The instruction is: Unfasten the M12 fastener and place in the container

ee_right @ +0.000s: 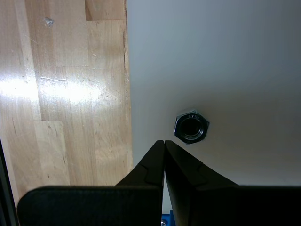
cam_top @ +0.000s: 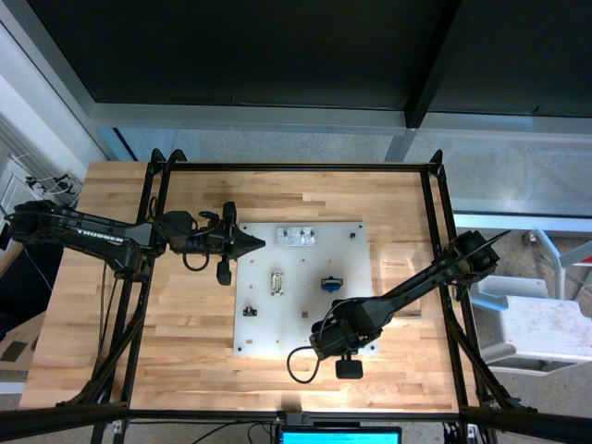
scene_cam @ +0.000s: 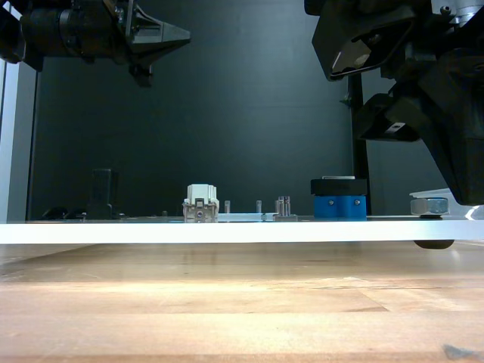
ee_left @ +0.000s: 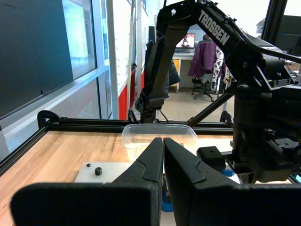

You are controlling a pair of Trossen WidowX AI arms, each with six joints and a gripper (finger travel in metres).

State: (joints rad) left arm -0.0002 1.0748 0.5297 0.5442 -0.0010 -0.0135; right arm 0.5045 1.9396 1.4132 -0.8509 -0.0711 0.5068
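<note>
The high view looks steeply down from above the table's [cam_top: 111, 277] near edge onto the white board [cam_top: 268, 324]; the low view sits at table-top height there, facing level along it (both catch the blue connector [cam_top: 330, 284]). The left wrist camera looks along the left gripper [ee_left: 163, 141], raised at the board's far left, toward the container [ee_left: 141, 134]. The right wrist camera looks straight down along the right gripper [ee_right: 164, 142], close over the board's near right edge.

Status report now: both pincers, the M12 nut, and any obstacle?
Left pincer shut, high over left edge of white board. Right pincer shut empty, low beside M12 nut. Nut on board, not in container. Nothing blocks it.
</note>
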